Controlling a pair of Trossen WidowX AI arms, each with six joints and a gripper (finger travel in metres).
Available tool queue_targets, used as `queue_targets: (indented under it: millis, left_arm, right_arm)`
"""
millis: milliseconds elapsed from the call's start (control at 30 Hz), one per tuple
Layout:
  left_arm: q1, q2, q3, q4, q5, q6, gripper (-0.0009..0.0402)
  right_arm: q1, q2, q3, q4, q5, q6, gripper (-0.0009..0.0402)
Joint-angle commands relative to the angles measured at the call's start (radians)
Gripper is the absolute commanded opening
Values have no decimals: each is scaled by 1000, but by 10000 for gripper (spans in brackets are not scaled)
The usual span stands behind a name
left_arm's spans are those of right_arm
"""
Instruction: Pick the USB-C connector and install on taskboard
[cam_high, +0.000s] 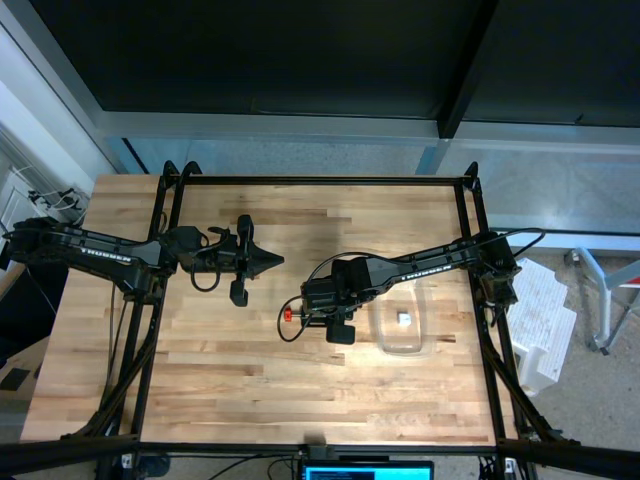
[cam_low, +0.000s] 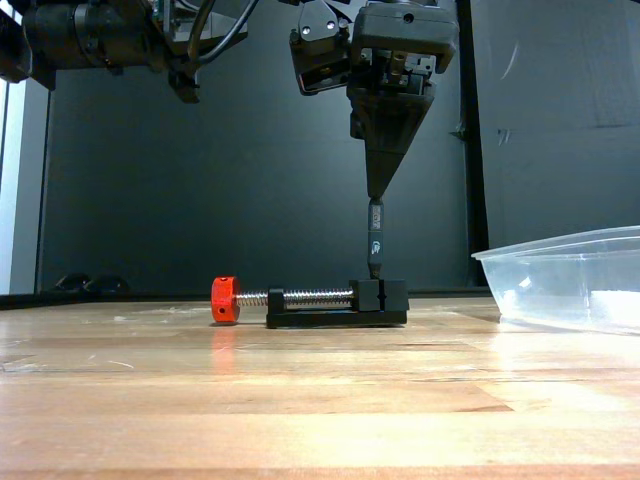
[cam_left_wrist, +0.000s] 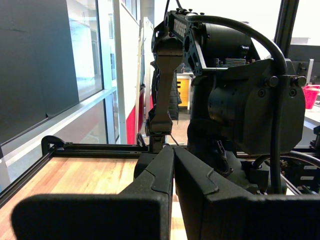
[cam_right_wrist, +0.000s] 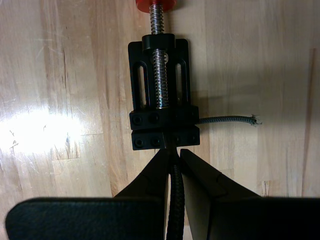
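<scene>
The taskboard (cam_low: 335, 305) is a small black clamp block with a threaded screw and an orange-red knob (cam_low: 225, 299), lying on the wooden table (cam_high: 200, 360). My right gripper (cam_low: 374, 195) points straight down over the block's right end, shut on the USB-C connector (cam_low: 375, 240). This slim dark-grey piece hangs upright with its lower tip at the block's top. In the right wrist view the fingers (cam_right_wrist: 150, 180) pinch a dark braided cord just in front of the taskboard (cam_right_wrist: 160, 100). My left gripper (cam_high: 276, 262) hovers shut and empty to the left of the board.
A clear plastic tray (cam_high: 425, 320) holding a small white cube (cam_high: 403, 318) stands right of the taskboard. A thin braided cord end (cam_right_wrist: 230, 120) sticks out from the block's side. The black frame rails (cam_high: 320, 180) border the table.
</scene>
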Motion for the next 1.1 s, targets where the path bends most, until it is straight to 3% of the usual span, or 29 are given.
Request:
queue_targets:
  millis: [33,600,800,1100]
  left_arm:
    - [0,0,0,0,0,0,0]
    - [0,0,0,0,0,0,0]
    - [0,0,0,0,0,0,0]
    - [0,0,0,0,0,0,0]
  right_arm:
    - [1,-5,0,3,0,-3,37]
    - [3,-102,0,-45,0,-32,205]
    - [3,-136,-1,-55,0,-41,227]
    - [7,-138,-1,-60,-1,-48,226]
